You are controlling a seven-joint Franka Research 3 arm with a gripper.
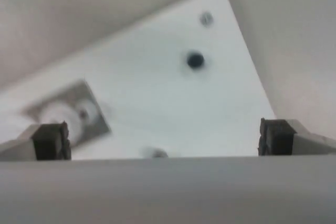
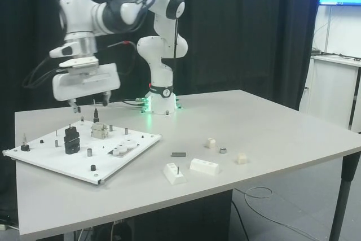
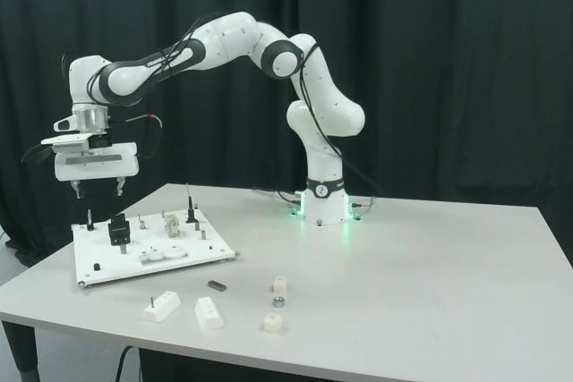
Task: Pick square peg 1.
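The claw (image 2: 86, 105) hangs high in the upper left of the first room view, above the far left part of the white board (image 2: 141, 139), with its fingers spread wide and nothing between them; in the wrist view the two black fingertips (image 1: 51, 141) sit at opposite edges of the frame with bare board between. Which item is square peg 1 cannot be told for sure. My guess is that it is among the small upright parts on the board, perhaps the pale blocky piece (image 2: 100, 130) near the board's middle, just beside the black block (image 2: 71, 139); other small pale cubes (image 2: 211, 143) lie loose on the grey counter (image 2: 271, 122) well to the right, away from the board. The claw is well apart from all of these, so the pick has not begun. The main risk from here is descending onto the wrong part, since several pins and blocks stand close together. A wide-open descent could also clip a neighbouring post, such as the black pin (image 2: 95, 115) near the board's far edge, and knock it askew or shift the board.
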